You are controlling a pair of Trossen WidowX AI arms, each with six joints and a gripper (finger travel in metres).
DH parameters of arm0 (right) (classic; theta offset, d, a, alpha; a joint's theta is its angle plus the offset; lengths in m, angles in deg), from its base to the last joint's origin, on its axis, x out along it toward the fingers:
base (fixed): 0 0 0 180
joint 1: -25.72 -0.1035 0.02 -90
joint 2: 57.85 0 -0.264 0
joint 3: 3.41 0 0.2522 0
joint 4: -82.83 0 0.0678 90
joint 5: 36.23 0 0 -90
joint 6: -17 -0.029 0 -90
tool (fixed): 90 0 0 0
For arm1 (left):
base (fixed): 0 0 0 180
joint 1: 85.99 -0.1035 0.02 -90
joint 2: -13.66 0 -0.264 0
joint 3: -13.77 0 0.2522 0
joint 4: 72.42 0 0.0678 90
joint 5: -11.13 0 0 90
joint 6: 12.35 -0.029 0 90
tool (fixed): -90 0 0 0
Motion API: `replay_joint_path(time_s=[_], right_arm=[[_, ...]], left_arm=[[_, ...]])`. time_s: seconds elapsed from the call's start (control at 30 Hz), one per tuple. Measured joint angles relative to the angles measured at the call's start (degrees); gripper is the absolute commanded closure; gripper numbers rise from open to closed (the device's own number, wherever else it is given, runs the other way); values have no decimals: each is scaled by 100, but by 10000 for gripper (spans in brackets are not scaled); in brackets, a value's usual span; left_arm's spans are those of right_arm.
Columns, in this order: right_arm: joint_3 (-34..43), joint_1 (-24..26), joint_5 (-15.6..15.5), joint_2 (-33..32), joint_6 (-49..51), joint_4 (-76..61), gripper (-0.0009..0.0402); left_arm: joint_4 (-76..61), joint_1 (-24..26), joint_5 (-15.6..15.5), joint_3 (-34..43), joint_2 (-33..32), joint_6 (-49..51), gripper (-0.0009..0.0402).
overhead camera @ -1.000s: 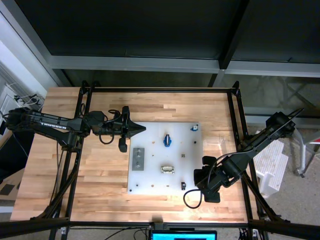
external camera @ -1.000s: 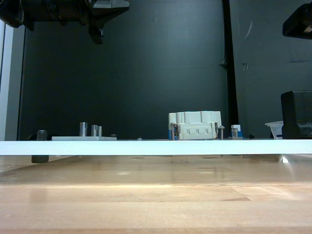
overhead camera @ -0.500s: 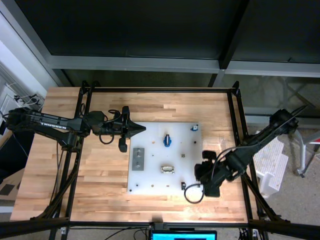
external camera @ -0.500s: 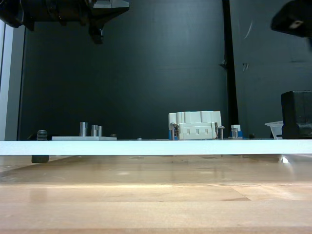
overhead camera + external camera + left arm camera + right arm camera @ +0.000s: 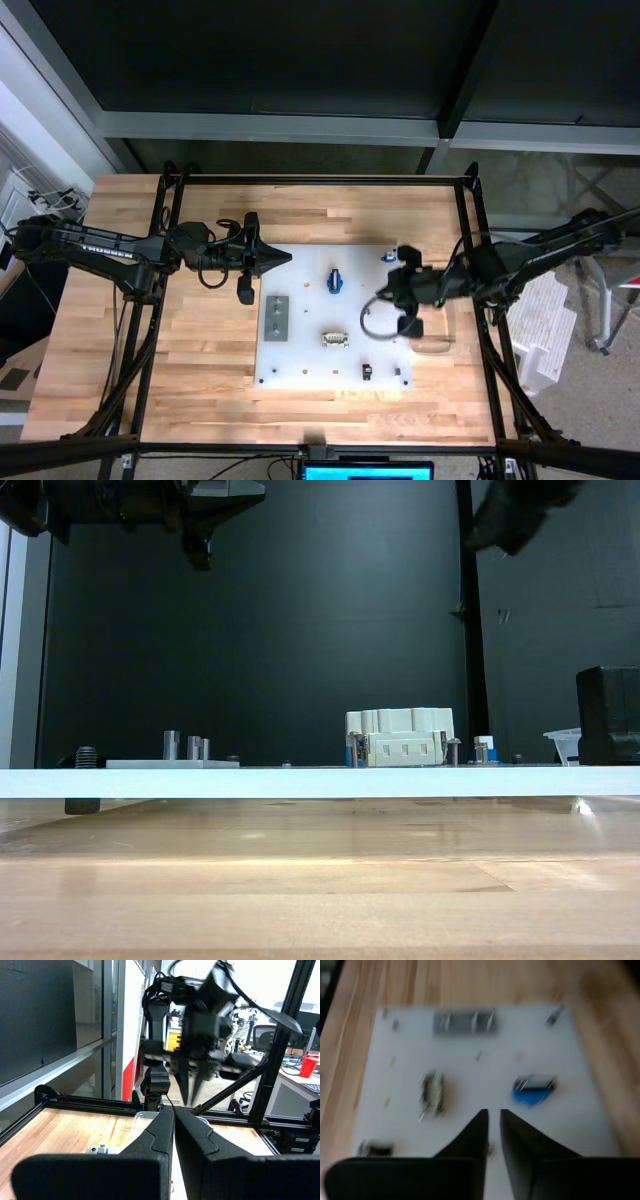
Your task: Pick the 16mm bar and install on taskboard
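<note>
Two grippers hang above the table [image 5: 200,350], and neither holds anything; the left gripper [image 5: 288,258] sits left of centre in the high view, its tip pointing right over the upper left corner of the white board [image 5: 300,365], and its fingers are pressed together, as its wrist view shows; in the low view it is at the top left of the frame, well above the board; the right gripper [image 5: 383,293] sits right of centre in the high view, over the board's right edge, pointing left; in the low view it is a dark blur at the top right, also well above the board; its wrist view looks down on the board, with the fingers [image 5: 475,1130] a narrow slit apart and nothing between them; on the board a grey plate [image 5: 275,318] lies at the left side, a blue part [image 5: 334,281] near the upper middle, and a beige connector [image 5: 335,340] below the blue part; the low view shows three short metal pegs [image 5: 195,748] upright on the plate; whether one of them is the bar, and where the bar lies otherwise, I cannot tell.
</note>
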Motion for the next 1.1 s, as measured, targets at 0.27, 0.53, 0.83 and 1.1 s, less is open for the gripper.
replay_joint_path(time_s=[0.27, 0.53, 0.83, 1.1], right_arm=[[-697, 907, -304, 732, 896, 2186, 393], [-1375, 1585, -903, 981, 1040, 3858, 393], [-1947, 1895, -1589, 979, 1115, 5073, 393], [-2267, 2135, -1899, 973, 986, 5418, 393]], left_arm=[[0, 0, 2, 0, 2, 2, 393], [0, 0, 0, 0, 0, 2, 393], [0, -2, 0, 0, 0, 2, 393], [0, 0, 2, 0, 0, 2, 393]])
